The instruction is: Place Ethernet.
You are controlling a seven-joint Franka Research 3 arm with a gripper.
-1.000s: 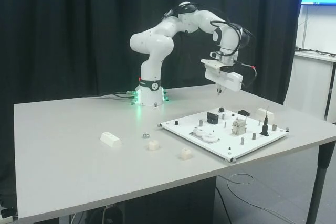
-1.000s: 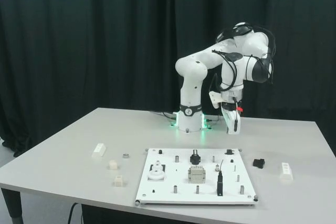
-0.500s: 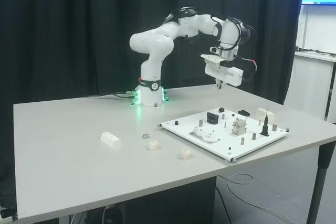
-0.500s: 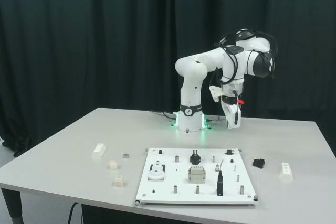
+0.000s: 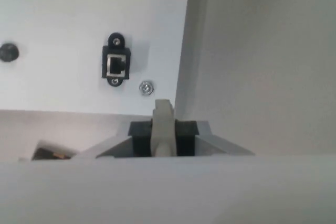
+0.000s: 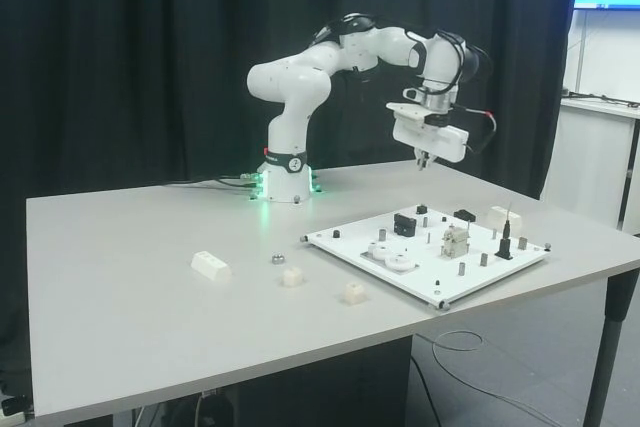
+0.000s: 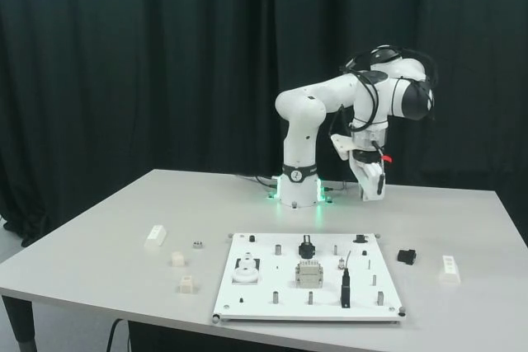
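A: Where's the Ethernet plug (image 5: 162, 124)?

B: In the gripper (image 6: 424, 159). Wrist view shows the pale connector clamped between the black finger pads (image 5: 139, 129), nose projecting out past the tips. So the fingers are closed on it.

A: And the target?

B: The black Ethernet socket (image 5: 116, 65), screwed to the white assembly board (image 7: 272, 296) near its edge, a small hex nut (image 5: 146, 88) just beside it. In the wrist view the socket sits ahead of the plug's nose and off to one side, not in line with it.

A: Height?

B: Well above. Both room views put the gripper high over the grey table (image 6: 120, 287), out past the board's far edge on the base side, nothing touching.

A: Arm pose?

B: The white arm (image 7: 313, 105) is folded, elbow high, forearm reaching out and wrist bent down; the plug's long axis runs roughly downward, slightly tilted.

A: What the move turns on?

B: My read: shift sideways to centre the nose on the socket opening, then descend along the plug's axis. Whether the latch side matches the socket, I can't tell.
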